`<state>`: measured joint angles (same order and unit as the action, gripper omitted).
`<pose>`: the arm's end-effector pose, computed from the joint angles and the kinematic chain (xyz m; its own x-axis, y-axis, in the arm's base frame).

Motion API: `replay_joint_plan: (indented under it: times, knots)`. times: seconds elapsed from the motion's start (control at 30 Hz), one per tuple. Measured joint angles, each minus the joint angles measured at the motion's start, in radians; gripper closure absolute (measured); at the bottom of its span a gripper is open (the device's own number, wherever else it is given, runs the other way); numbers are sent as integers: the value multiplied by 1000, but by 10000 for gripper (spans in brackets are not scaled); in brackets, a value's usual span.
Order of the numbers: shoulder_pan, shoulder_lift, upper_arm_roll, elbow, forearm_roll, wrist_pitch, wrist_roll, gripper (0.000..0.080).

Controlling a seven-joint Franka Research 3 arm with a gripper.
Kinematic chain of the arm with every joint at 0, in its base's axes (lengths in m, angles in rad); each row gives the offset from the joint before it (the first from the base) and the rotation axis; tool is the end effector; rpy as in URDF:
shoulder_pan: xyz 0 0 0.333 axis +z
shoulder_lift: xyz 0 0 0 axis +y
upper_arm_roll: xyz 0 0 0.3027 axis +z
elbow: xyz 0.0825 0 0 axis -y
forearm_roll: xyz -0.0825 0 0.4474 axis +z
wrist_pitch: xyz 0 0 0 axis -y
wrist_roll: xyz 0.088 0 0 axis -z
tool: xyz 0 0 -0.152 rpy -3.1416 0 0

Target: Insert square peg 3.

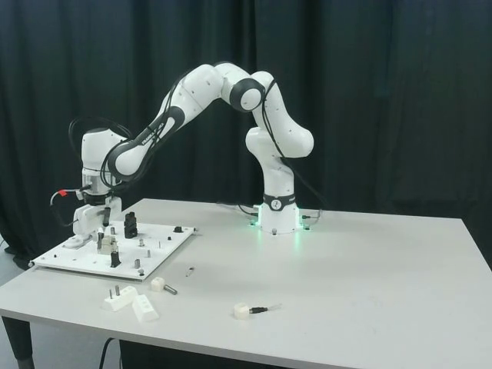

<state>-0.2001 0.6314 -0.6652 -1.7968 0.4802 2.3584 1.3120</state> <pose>0.4792 -0.5173 0.1696 -0.7353 -0.6769 0.0335 -0.6766 0.7301 -0.0960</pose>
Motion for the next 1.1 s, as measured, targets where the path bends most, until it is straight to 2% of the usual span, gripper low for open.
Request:
replay_joint_plan:
  times: [0.17,0.57,1.1]
  knots:
    - [-2,9,1,1,10,2,0,688]
    - [-5,38,1,2,64,43,0,688]
    - [-5,56,14,2,71,78,0,688]
